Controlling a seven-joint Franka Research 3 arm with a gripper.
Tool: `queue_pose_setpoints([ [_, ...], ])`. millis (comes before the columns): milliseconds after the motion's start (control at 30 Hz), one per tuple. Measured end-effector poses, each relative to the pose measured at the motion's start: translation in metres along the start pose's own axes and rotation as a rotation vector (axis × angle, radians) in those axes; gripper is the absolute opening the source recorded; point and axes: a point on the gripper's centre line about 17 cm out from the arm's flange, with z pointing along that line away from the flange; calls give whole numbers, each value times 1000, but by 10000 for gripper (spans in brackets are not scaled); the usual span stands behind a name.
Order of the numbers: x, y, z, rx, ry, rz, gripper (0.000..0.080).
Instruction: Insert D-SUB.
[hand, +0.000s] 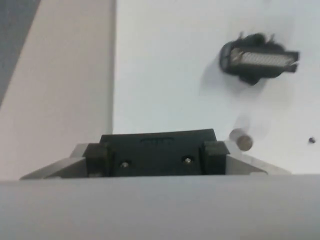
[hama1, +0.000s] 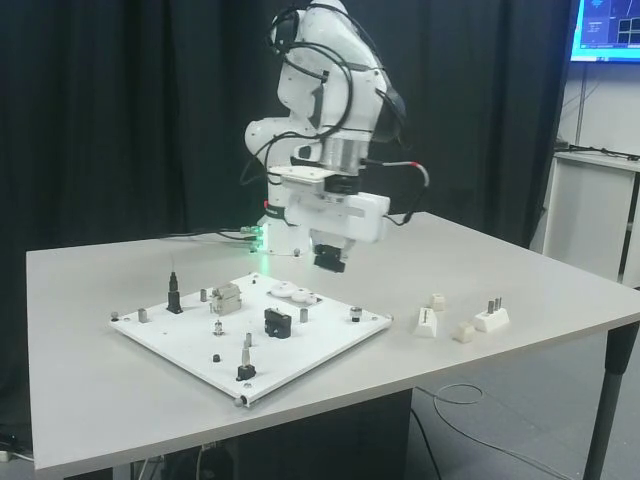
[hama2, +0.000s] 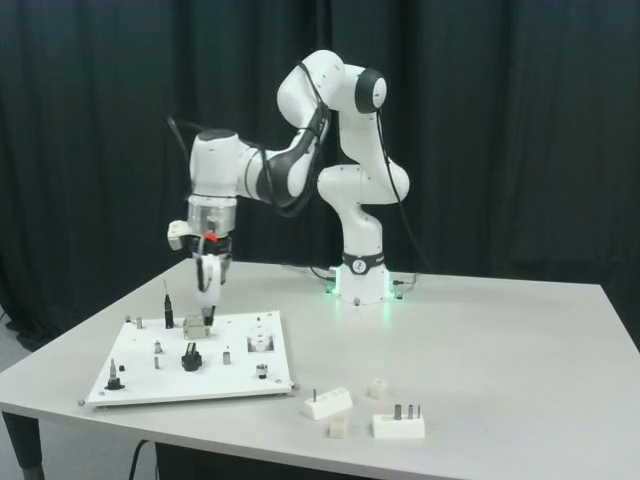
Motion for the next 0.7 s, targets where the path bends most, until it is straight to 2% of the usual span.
queue_pose_setpoints([
  [300,32,28,10,10,-33,85,389],
  [700,64,59,26,37,-107,136,389],
])
